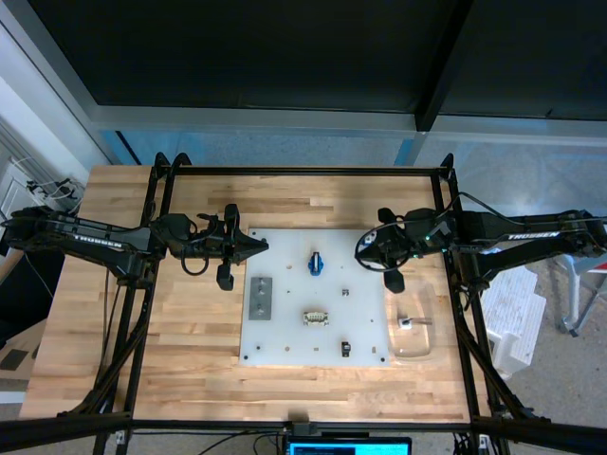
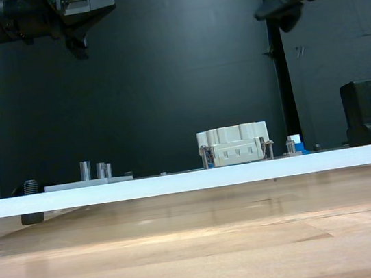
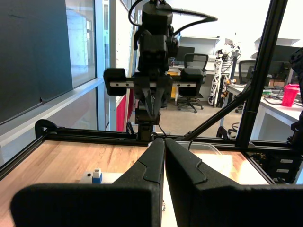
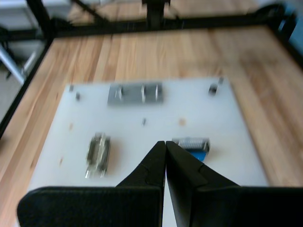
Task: Pick the USB connector and install on taskboard
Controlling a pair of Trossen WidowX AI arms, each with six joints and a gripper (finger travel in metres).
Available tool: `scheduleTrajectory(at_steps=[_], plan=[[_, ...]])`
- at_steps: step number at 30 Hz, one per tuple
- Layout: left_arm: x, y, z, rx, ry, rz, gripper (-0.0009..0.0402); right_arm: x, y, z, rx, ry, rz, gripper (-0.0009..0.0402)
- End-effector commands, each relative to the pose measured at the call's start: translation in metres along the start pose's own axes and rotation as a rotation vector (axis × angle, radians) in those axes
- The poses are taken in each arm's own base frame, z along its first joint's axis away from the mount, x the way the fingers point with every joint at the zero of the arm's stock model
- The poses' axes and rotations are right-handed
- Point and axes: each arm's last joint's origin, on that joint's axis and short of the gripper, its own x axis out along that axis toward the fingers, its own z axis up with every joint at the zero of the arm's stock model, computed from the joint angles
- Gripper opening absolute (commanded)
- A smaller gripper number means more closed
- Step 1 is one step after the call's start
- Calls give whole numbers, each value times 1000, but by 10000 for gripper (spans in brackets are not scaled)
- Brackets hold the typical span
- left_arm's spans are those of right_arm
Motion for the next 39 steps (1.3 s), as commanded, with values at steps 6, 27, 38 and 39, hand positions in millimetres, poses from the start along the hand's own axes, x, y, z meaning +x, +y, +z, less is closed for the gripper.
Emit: scheduleTrajectory(at_steps=[6, 27, 38, 39], plan=[[0, 0, 0, 0, 0, 0, 0, -11, 14, -13, -34, 195, 0, 0], [0, 0, 0, 0, 0, 0, 0, -41, 54, -45, -113, 513, 18, 0], [0, 0, 0, 0, -1, 0, 0, -53, 70, -61, -165, 608, 38, 0], [0, 0, 0, 0, 0, 0, 0, -54, 71, -62, -163, 610, 43, 0]])
